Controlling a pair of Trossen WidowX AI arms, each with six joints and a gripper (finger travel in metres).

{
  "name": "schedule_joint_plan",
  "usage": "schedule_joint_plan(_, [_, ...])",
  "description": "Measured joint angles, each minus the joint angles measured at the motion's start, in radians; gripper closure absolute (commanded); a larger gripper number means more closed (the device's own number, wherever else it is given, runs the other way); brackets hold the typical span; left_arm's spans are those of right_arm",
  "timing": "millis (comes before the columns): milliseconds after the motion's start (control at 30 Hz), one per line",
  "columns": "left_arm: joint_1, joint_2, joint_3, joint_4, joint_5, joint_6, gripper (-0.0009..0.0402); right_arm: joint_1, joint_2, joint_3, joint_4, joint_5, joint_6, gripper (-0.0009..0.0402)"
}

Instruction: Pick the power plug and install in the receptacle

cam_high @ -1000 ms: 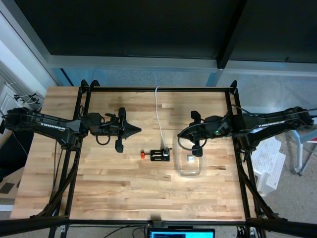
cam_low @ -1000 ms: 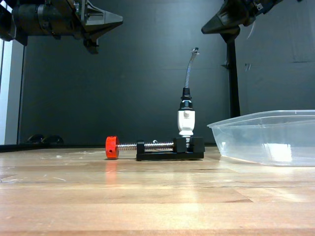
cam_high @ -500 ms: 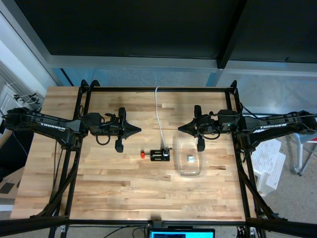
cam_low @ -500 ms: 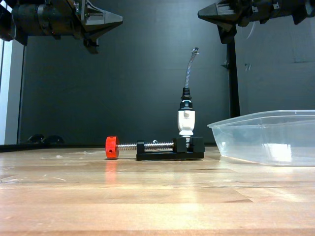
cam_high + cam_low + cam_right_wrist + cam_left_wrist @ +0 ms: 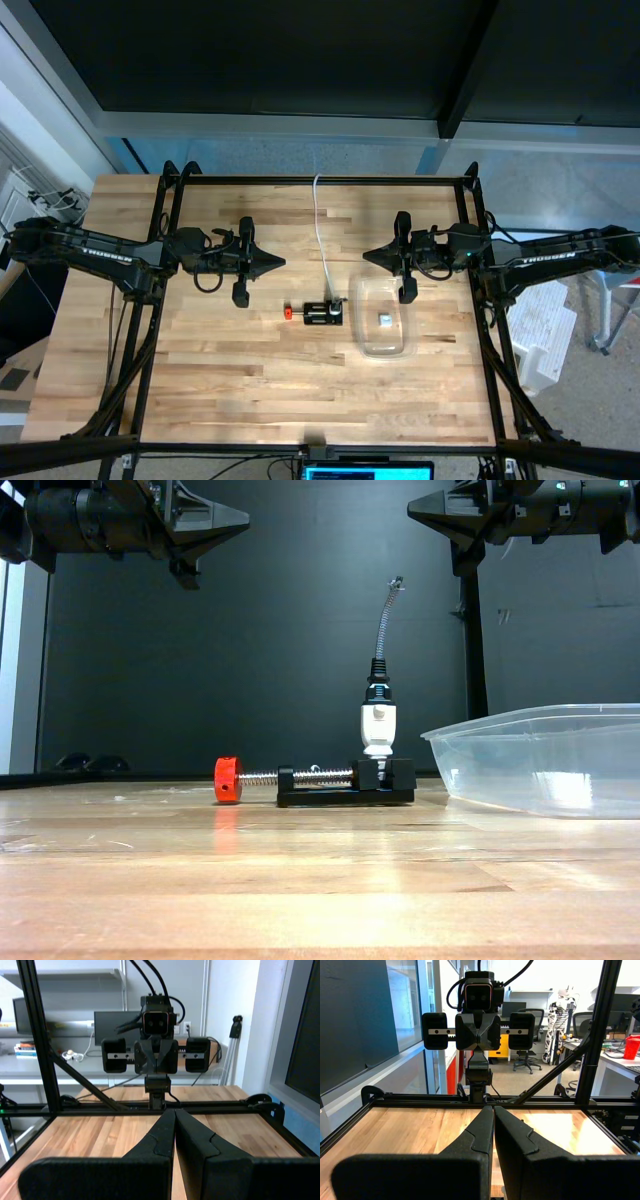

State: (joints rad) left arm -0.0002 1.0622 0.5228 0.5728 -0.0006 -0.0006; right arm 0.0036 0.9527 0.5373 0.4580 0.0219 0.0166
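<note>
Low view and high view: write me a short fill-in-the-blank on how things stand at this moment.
The white receptacle stands upright in the small black ____.
The clear tray holds one small pale ____.
The left gripper and the right gripper hang high over the table, facing each other, fingers ____.
Missing words: vise; cube; shut.

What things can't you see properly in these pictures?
Power plug: high view, too small to tell from the black vise; low view, the black piece atop the receptacle may be it.
Cube in the tray: high view, too small to identify; low view, not made out through the tray wall.
Vise, tray: outside both wrist views; the shut left gripper and right gripper, high over the table, face each other.
</note>
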Motion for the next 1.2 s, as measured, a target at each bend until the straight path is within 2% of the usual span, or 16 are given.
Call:
schedule_joint_plan(167, [0.000, 0.000, 0.000, 0.000, 0.000, 0.000, 0.0393, -0.001, -0.004, -0.010, 0.001, -0.023, 0.003, 0.0393])
schedule_joint_plan(1200, [0.000, 0.000, 0.000, 0.000, 0.000, 0.000, 0.0393, -0.002, -0.004, -0.012, -0.004, -0.016, 0.002, 0.0393])
